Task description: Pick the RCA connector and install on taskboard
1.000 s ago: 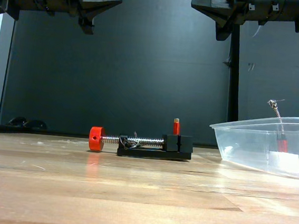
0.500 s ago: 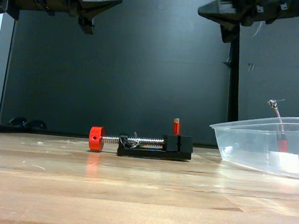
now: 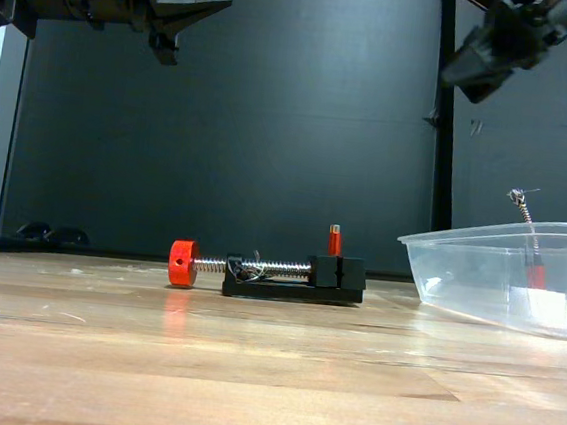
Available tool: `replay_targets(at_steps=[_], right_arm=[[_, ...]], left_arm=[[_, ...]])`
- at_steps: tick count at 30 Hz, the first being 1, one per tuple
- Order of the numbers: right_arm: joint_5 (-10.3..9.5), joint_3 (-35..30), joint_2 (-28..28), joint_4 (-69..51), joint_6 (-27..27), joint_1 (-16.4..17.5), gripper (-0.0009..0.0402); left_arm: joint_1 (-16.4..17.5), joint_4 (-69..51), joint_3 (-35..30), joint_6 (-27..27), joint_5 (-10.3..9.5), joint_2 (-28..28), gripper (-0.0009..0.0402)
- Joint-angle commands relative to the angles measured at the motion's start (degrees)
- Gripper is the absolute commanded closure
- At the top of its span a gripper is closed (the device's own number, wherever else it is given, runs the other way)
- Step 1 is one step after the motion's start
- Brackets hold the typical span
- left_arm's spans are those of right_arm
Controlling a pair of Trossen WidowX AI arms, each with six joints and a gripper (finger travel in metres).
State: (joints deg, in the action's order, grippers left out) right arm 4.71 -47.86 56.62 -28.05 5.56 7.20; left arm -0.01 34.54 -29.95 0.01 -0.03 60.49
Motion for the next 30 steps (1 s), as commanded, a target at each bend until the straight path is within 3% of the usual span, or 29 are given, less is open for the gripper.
replay_targets(at_steps=[1, 14, 23, 30], right_arm=[[0.35, -1.2, 0.1, -5.9, 0.9, 1.6, 0.0393], [0.37, -2.7, 0.2, -21.1, 5.7, 6.2, 0.0393], [0.13, -2.7, 0.8, -25.4, 7.0, 6.6, 0.0391], [0.24, -2.6, 4.1, -25.3, 7.0, 7.0, 0.0329]], left_arm=[[0.0, 0.0, 0.0, 0.0, 0.0, 0.0, 0.0393], [0.0, 0.0, 0.0, 0.0, 0.0, 0.0, 0.0393], [0.0, 0.0, 0.0, 0.0, 0.0, 0.0, 0.0393], [0.0, 0.0, 0.0, 0.0, 0.0, 0.0, 0.0393]])
